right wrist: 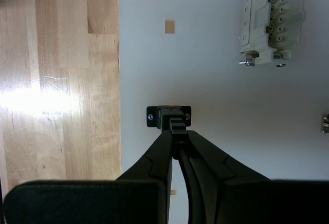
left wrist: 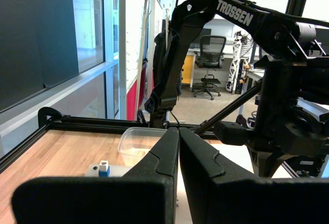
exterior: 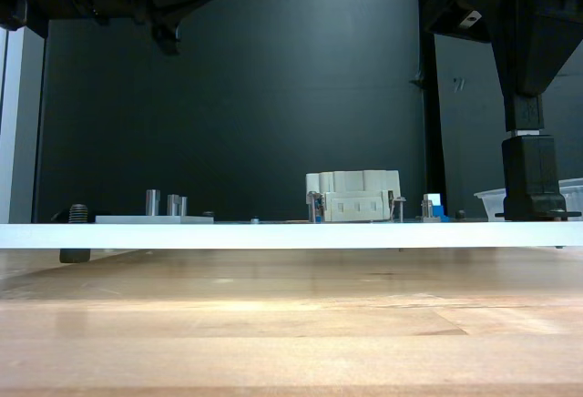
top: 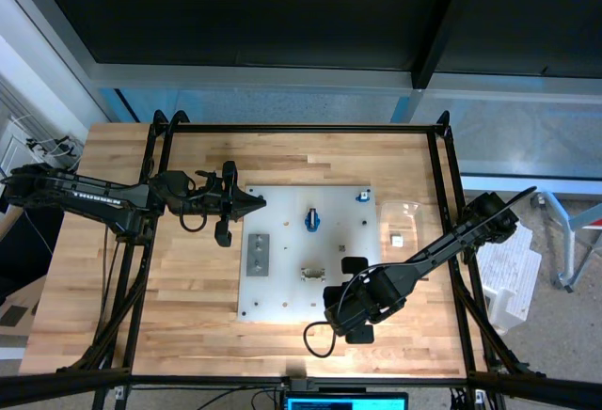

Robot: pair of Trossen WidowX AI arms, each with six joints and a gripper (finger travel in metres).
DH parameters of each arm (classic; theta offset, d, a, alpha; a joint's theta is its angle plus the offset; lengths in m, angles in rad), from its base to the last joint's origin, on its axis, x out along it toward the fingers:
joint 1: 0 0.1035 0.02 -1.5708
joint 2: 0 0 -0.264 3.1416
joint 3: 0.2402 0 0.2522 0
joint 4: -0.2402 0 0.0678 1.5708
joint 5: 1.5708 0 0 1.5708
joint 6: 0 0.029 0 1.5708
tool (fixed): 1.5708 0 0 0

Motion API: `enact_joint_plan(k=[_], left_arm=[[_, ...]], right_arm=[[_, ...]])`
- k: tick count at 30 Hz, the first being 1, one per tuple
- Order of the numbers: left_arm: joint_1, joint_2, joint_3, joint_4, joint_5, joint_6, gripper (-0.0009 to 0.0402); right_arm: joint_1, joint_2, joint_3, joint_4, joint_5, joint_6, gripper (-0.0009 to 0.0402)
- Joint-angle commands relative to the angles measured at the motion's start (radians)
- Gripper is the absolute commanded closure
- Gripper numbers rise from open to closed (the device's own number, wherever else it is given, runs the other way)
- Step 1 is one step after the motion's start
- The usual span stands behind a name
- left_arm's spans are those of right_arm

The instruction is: Pick the USB connector and install on taskboard

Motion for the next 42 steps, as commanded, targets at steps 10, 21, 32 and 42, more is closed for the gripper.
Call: enact_joint_plan(k=[10, 21, 32, 42], left_arm=[[0.0, 0.0, 0.0, 0.0, 0.0, 0.0, 0.0393], [0.0, 0.0, 0.0, 0.0, 0.0, 0.0, 0.0393], [0.0, 0.0, 0.0, 0.0, 0.0, 0.0, 0.0393], [0.0, 0.0, 0.0, 0.0, 0.0, 0.0, 0.0393]], right_arm=[[0.001, -0.004, -0.002, -0.001, -0.014, 0.005, 0.0373], [0.002, -0.028, -0.002, -0.005, -0.013, 0.008, 0.0314], [0.003, -0.092, -0.002, -0.052, 0.014, 0.008, 0.0262], [0.003, -0.164, -0.002, -0.057, 0.013, 0.004, 0.0236]])
